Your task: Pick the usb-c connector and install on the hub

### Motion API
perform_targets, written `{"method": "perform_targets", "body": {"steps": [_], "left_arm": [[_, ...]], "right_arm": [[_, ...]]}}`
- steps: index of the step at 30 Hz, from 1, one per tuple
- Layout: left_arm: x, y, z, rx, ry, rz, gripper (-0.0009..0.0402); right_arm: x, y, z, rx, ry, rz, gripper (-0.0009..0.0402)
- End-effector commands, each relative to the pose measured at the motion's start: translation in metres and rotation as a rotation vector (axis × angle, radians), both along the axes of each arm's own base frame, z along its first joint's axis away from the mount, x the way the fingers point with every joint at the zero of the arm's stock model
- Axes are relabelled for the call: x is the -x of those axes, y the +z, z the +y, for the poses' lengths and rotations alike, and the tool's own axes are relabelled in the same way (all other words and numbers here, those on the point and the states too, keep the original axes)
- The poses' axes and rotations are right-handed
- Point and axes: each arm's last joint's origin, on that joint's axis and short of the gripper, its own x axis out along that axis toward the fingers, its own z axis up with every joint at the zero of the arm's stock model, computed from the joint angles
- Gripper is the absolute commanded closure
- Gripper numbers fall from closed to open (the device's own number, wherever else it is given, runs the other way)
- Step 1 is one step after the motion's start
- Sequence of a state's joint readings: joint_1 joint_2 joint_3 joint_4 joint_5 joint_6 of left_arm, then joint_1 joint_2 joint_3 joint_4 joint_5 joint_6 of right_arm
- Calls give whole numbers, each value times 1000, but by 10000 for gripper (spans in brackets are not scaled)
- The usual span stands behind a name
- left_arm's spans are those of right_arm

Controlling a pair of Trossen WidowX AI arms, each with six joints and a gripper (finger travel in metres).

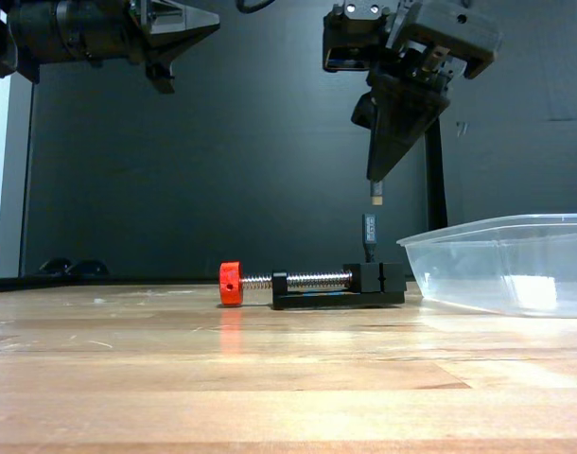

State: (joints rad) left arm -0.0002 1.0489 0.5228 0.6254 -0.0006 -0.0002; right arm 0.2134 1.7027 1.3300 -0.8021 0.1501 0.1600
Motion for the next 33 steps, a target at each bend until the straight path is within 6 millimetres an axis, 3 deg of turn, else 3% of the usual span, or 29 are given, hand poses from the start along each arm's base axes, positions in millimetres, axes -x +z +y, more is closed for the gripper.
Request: {"method": "perform_targets", "body": {"steps": [1, 33], "left_arm": [[0, 0, 0, 0, 0, 0, 393], [0, 0, 0, 0, 0, 0, 393]], "right_arm": [[-2, 0, 0, 10, 1, -1, 393], [-6, -7, 0, 23, 11, -4, 393]]}}
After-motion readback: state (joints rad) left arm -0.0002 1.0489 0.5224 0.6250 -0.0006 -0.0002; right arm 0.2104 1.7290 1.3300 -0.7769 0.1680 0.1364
